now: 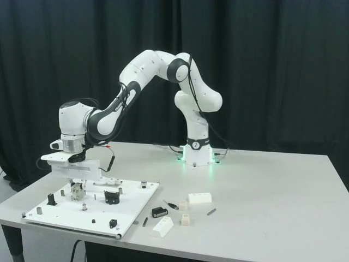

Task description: Remove waterproof.

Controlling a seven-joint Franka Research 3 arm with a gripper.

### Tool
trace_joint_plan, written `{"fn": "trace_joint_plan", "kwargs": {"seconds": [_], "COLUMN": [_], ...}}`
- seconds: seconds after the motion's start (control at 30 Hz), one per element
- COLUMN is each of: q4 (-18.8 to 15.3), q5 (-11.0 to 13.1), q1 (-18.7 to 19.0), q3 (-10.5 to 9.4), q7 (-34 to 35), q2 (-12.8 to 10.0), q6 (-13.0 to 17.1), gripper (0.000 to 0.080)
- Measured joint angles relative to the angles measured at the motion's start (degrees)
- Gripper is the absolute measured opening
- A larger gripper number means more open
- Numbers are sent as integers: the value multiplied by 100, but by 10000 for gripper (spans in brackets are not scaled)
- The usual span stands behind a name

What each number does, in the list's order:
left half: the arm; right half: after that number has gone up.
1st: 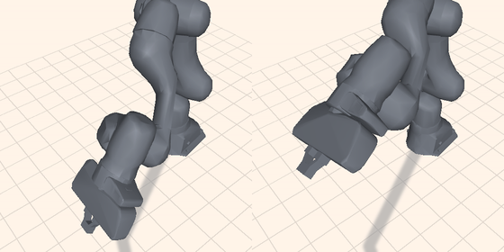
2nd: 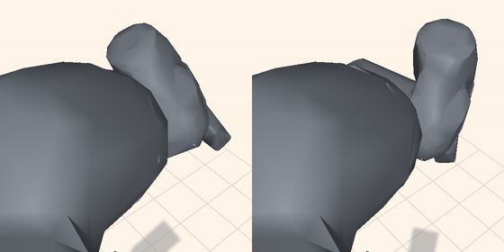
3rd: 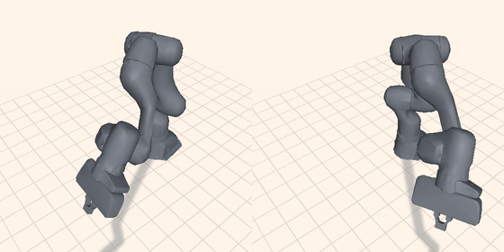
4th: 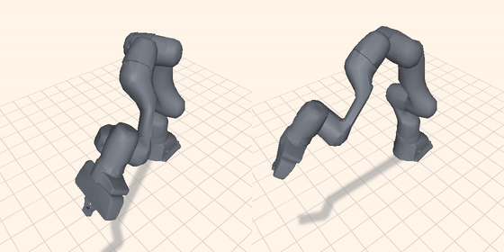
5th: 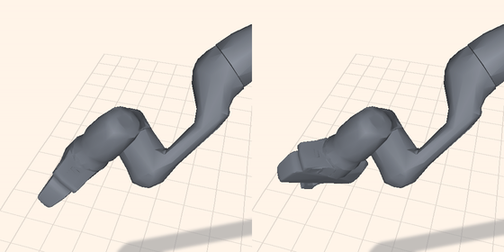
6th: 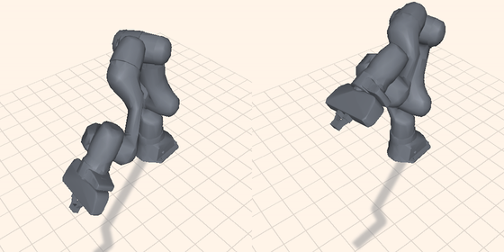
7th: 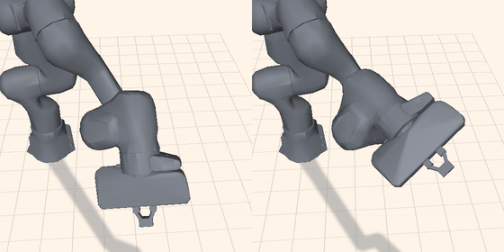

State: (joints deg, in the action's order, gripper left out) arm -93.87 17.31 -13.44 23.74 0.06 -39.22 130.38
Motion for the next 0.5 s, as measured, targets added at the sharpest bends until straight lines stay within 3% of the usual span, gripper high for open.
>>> {"fn": "trace_joint_plan", "kwargs": {"seconds": [0.5], "q4": [0], "q5": [-20], "q1": [32], "q3": [27], "q7": [0], "q2": [-5], "q6": [-3], "gripper": [309]}}
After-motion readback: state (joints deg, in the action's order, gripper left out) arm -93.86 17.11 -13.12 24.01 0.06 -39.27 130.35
